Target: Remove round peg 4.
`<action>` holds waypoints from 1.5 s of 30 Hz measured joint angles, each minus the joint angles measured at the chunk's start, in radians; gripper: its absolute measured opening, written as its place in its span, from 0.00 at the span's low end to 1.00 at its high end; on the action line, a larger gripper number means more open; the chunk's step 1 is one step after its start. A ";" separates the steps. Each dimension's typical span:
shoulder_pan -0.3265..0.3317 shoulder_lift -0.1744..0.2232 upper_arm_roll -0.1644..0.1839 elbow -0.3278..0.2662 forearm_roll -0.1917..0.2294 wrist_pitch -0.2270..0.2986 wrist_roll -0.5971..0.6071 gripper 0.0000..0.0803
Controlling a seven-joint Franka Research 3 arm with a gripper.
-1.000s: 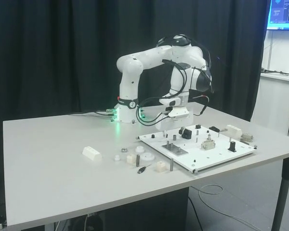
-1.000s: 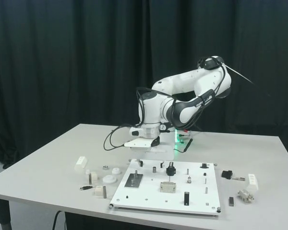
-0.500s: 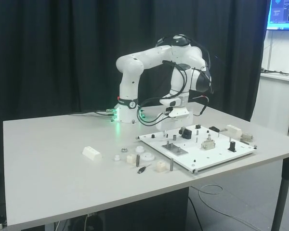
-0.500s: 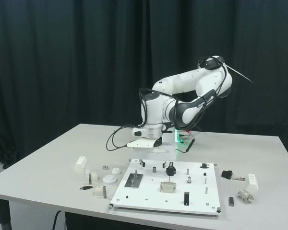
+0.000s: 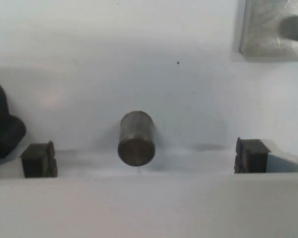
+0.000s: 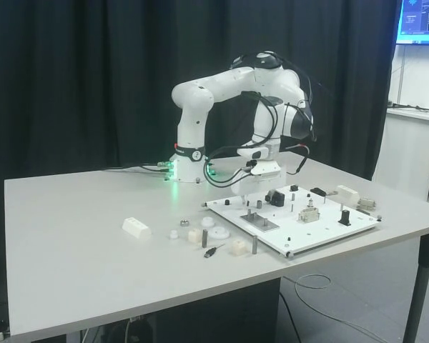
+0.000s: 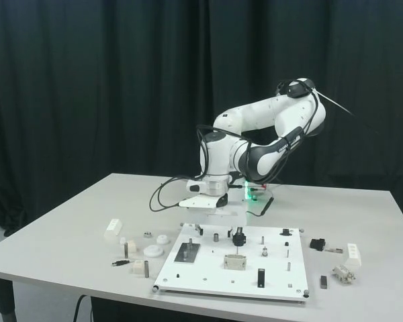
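Wrist view shows the gripper (image 5: 144,158) wide apart, its black fingertips (image 5: 38,159) either side of the peg (image 5: 136,137), touching nothing. Peg stands upright in the white board (image 7: 208,268), near its far edge, towards the arm's (image 7: 255,134) base.

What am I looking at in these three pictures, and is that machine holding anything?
It is a white robot arm bolted on a grey table. Two pictures come from cameras in the room; the close one looks down from the arm's wrist. A white board with small pegs and parts lies on the table, and loose white parts lie beside it. The gripper holds nothing: its jaws stand open, either side of an upright round peg, not touching it.
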 joint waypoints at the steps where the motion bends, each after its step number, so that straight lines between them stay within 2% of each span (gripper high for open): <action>1: 0.000 0.000 0.001 0.000 0.001 0.002 0.000 1.00; 15: 0.000 0.000 0.018 -0.002 0.022 0.036 0.000 1.00; 35: 0.000 0.000 0.022 -0.003 0.038 0.054 0.000 0.97; 36: 0.000 0.000 0.022 -0.003 0.038 0.055 0.000 0.76; 41: 0.000 0.000 0.022 -0.002 0.038 0.058 0.000 0.76; 42: 0.000 0.000 0.022 -0.002 0.038 0.058 0.000 0.52; 45: 0.000 -0.002 0.022 -0.002 0.040 0.058 -0.001 0.52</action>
